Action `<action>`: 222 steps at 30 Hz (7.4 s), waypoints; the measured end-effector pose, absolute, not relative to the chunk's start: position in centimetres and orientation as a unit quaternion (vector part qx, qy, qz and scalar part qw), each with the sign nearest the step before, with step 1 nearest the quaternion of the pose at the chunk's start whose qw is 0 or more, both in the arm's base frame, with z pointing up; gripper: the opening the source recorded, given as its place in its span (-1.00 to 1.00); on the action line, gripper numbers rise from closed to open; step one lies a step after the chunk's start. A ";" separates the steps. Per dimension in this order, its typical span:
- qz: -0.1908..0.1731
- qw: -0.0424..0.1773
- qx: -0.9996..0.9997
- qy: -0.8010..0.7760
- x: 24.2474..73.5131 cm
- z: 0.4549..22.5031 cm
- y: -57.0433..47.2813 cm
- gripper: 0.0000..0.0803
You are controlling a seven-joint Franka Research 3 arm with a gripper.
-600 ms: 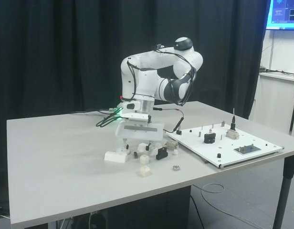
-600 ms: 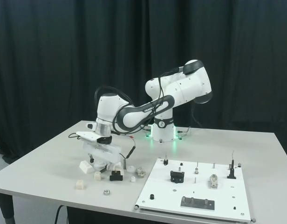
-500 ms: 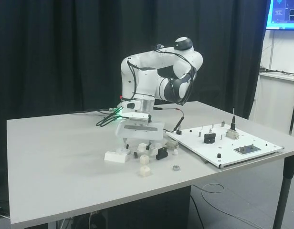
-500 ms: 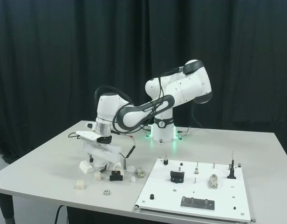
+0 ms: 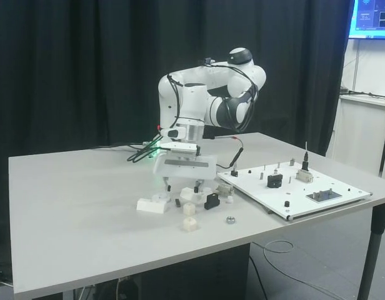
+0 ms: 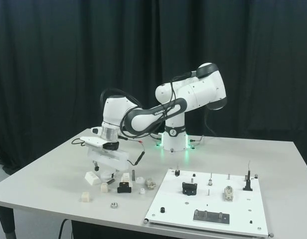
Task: Remove USB.
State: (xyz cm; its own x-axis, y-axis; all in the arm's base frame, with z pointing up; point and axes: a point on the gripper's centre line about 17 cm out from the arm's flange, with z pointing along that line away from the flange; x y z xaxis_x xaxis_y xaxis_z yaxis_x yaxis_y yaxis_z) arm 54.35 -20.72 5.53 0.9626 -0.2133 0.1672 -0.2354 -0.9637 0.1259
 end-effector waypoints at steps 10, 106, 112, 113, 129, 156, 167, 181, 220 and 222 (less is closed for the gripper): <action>0.072 0.072 0.989 -0.106 54.5 5.8 -20.4 0.99; 0.011 -0.005 0.988 -0.152 49.0 13.2 36.4 0.99; 0.015 0.013 0.991 -0.134 48.4 13.6 37.7 0.99; 0.016 0.015 0.991 -0.131 48.3 13.6 37.9 0.99; 0.019 0.029 0.993 -0.112 47.8 11.7 38.9 0.99; 0.031 0.038 0.992 -0.115 48.6 11.2 38.3 0.34; 0.032 0.041 0.992 -0.118 48.7 11.2 37.9 -0.44; 0.033 0.040 0.992 -0.118 48.8 11.2 37.9 -0.93; 0.030 0.040 0.991 -0.122 48.8 15.2 37.8 -0.94; 0.028 0.039 0.991 -0.122 48.8 15.7 37.9 -0.94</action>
